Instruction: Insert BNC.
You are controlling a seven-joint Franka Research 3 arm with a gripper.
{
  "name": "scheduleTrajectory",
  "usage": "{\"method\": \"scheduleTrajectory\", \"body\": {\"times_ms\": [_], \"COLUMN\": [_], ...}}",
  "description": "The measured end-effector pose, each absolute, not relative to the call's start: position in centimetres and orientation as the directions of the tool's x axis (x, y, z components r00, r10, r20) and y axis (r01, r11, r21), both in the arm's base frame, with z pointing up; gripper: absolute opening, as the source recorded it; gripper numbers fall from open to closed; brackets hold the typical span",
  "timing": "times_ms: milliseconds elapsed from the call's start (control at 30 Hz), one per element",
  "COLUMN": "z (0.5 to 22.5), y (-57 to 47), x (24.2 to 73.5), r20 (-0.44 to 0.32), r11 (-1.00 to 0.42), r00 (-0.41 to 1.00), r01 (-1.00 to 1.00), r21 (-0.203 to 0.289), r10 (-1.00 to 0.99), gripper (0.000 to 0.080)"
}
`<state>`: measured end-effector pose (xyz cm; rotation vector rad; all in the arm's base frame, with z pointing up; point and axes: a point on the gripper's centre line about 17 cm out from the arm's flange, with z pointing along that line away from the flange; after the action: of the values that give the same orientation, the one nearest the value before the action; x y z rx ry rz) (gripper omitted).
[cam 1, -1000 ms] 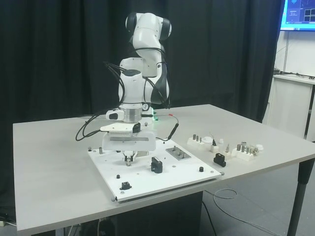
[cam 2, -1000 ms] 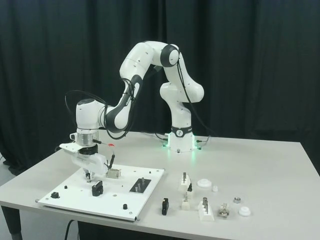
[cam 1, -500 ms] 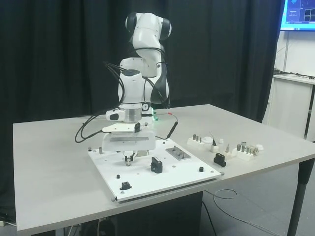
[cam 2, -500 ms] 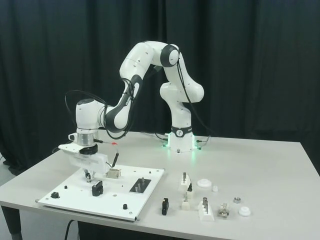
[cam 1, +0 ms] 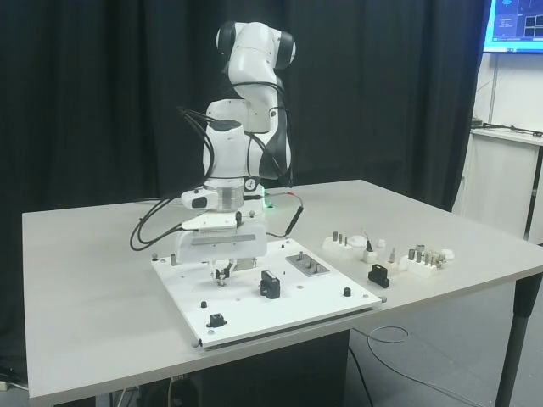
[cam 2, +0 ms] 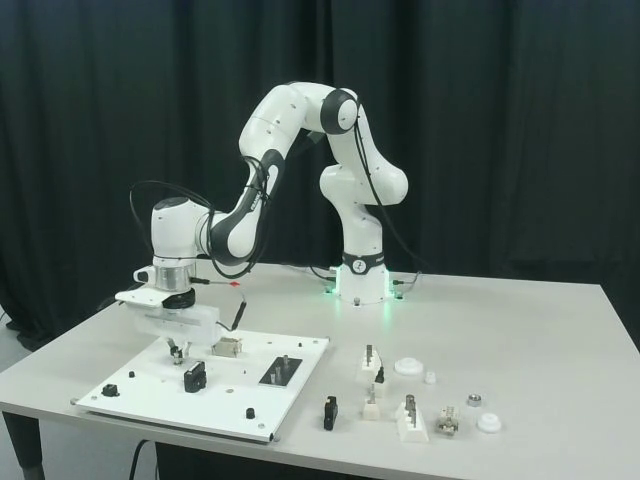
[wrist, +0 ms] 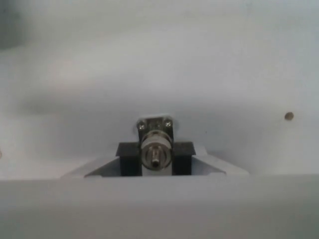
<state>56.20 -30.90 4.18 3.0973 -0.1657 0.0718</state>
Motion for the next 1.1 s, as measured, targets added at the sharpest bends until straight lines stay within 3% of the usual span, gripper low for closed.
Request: {"method": "scheduleTrajectory", "body": {"times_ms": [1100], "z": [4.16], "y": [-31.06], "x": [56.22], "r20": [0.052], "r11": [-0.984], "r00": [0.983], "r01": [0.176], "r21": [0.037], "r10": [0.177], "gripper": [0.0126]}}
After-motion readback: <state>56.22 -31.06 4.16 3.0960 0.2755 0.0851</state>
